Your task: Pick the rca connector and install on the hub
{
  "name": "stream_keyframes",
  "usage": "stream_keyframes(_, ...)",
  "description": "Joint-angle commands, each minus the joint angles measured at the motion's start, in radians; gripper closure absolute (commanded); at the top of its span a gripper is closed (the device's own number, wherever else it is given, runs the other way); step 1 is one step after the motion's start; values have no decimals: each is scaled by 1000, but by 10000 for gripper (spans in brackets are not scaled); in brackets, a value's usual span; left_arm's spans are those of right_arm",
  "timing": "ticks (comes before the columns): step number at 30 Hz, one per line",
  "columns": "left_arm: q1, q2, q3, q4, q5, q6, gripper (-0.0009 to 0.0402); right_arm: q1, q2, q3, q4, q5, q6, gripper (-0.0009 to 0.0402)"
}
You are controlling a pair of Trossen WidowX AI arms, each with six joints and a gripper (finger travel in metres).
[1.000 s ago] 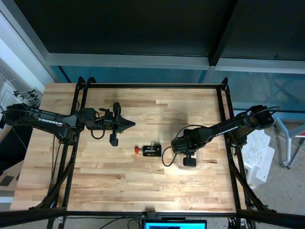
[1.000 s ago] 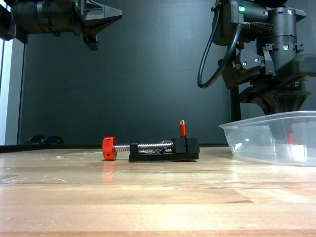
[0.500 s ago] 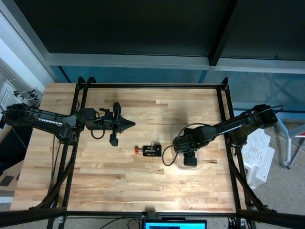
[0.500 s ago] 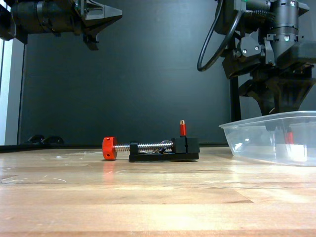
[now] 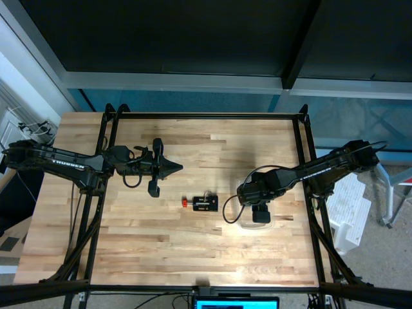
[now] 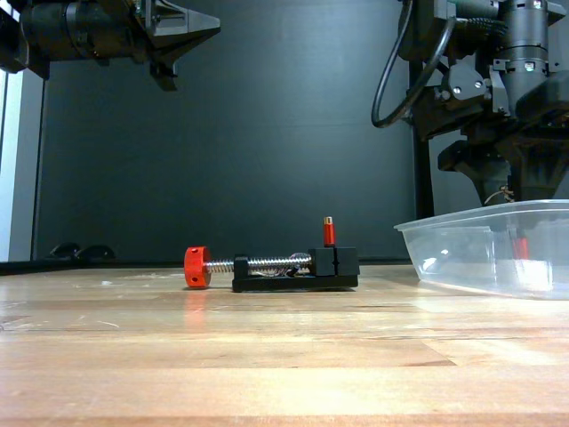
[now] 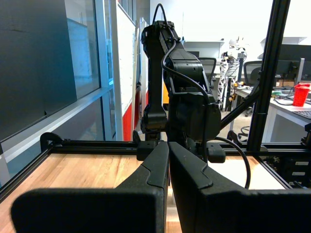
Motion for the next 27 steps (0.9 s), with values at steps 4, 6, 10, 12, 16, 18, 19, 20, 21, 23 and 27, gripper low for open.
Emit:
stream_keyframes(4,0,0,0,0,0,0,393,3,-40,-42,11,1,1,218)
stream_keyframes(6,0,0,0,0,0,0,393,4,-48,-54,20,1,1,221)
stream_keyframes(10,0,0,0,0,0,0,393,7,-52,-66,43,1,1,227)
stream_keyframes(12,0,0,0,0,0,0,393,9,-52,-67,52,1,0,230)
stream_keyframes(16,0,0,0,0,0,0,393,12,-52,-75,78,1,-2,237)
stream_keyframes(18,0,0,0,0,0,0,393,16,-52,-82,87,1,-4,241)
stream_keyframes(19,0,0,0,0,0,0,393,16,-52,-85,92,1,-4,242)
stream_keyframes(20,0,0,0,0,0,0,393,17,-52,-89,96,1,-4,244)
stream_keyframes(21,0,0,0,0,0,0,393,18,-52,-92,98,1,-4,246)
stream_keyframes(23,0,0,0,0,0,0,393,19,-52,-100,104,2,-4,250)
stream_keyframes(27,0,0,0,0,0,0,393,23,-51,-115,128,1,-3,258)
